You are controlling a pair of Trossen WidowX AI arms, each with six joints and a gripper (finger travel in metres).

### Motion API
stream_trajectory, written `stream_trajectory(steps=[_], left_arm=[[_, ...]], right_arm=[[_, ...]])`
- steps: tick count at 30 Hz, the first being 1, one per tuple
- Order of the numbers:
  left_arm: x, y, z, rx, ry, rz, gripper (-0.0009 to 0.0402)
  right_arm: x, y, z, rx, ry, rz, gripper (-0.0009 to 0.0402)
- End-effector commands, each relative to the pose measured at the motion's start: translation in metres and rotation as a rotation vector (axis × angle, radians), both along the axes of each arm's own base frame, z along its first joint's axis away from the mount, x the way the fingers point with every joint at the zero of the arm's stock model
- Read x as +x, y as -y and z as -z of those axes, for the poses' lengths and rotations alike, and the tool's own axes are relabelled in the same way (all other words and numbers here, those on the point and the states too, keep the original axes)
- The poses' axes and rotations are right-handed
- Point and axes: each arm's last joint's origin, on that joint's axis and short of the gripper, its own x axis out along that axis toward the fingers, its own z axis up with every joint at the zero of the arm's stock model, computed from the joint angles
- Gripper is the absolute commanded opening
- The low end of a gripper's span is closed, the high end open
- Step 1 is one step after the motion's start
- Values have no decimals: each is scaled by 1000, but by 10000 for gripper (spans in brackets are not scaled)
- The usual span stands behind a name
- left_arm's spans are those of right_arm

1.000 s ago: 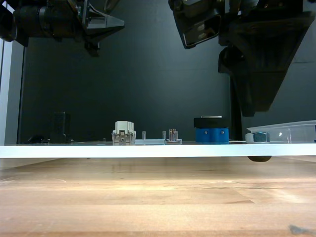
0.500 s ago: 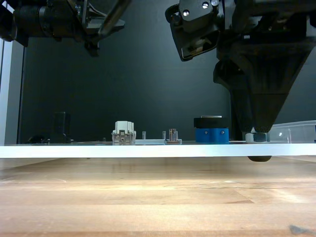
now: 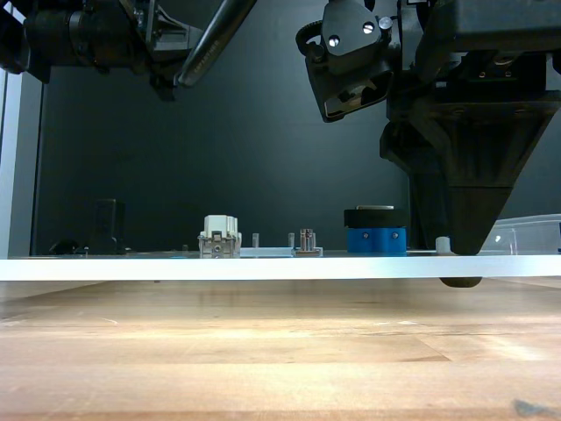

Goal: Unfasten the M12 fastener and place in the container

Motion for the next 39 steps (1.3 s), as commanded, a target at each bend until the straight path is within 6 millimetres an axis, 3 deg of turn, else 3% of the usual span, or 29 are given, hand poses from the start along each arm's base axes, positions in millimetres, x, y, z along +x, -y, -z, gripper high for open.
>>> stream_trajectory(steps=[1,17,26,30,39], left_arm=[[0,0,0,0,0,0,0],[0,0,0,0,0,0,0],[0,0,0,0,0,0,0],[0,0,0,0,0,0,0],[0,0,0,0,0,0,0]], right_arm=[[0,0,0,-1,-1,-2,220],[1,-2,-1,27,3,-51,56],[1,-3,-1,54,0,-147,2],[1,-4,-1,52,-3,-278,1],[1,-5,-1,-5,2,-798,2]])
